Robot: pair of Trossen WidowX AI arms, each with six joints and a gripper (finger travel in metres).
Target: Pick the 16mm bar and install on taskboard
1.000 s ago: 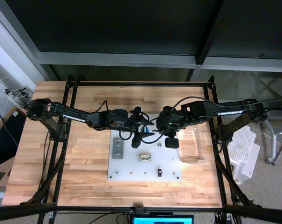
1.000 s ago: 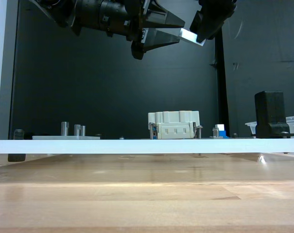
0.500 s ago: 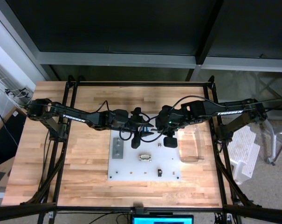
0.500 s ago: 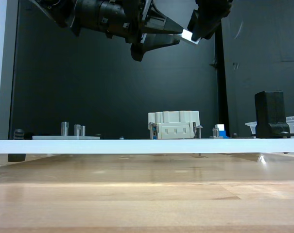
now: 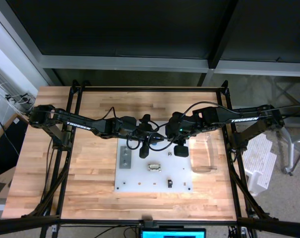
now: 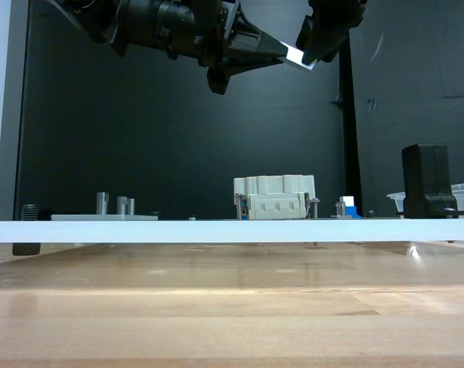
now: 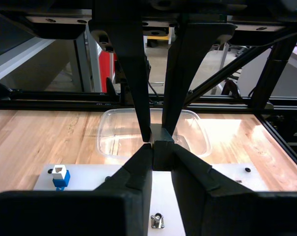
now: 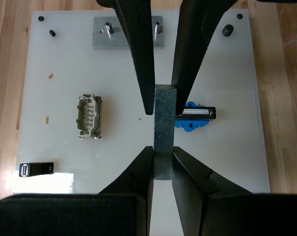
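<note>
Left gripper (image 7: 162, 156) and right gripper (image 8: 163, 163) both clamp the 16mm bar (image 8: 164, 123), held high above the taskboard (image 5: 140, 178) toward its far edge. Uneven release could tilt or drop it.

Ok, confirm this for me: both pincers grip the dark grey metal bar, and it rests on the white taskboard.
Not resting. The low view shows the dark grey metal bar held high above the flat white taskboard, clear of any seat. The left pincer and the right pincer do both grip it.
</note>
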